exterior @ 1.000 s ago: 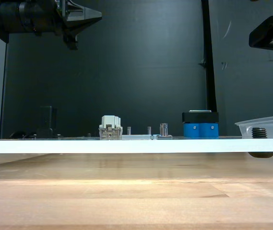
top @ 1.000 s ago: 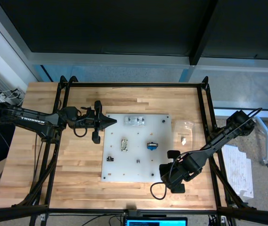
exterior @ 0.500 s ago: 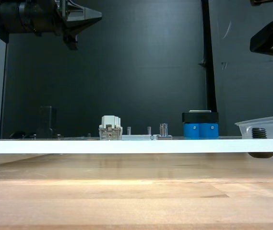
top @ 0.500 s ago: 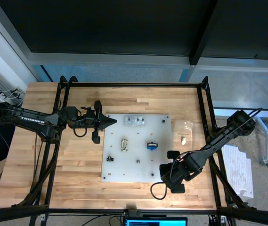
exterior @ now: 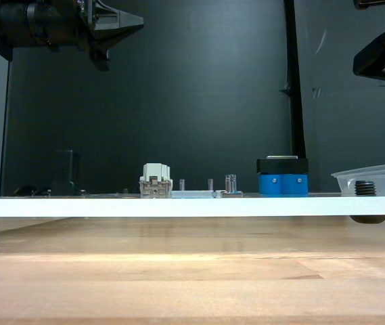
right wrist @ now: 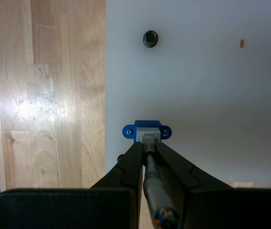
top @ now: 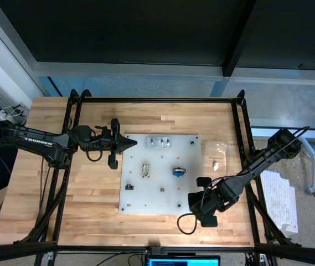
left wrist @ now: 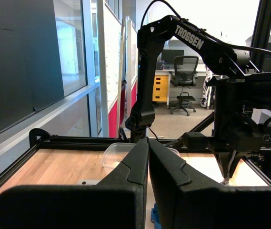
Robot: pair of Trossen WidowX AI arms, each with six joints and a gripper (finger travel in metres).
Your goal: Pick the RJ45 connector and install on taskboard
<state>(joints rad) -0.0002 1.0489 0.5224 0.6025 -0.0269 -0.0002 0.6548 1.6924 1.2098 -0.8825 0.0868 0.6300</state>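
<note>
Above taskboard (on wooden table) hover left jaws and right jaws

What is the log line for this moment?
right gripper: shut on plug, held above board, lined up with blue socket | left gripper: shut, parked over board's left edge | plug: not yet seated

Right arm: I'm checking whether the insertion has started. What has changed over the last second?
The right pincer, shut on the RJ45 connector, sank slightly toward the taskboard and edged a little rightward. Nothing was visibly taken hold of or let go. The left pincer, shut, the board's fittings and the clear tray stayed as they were.
</note>
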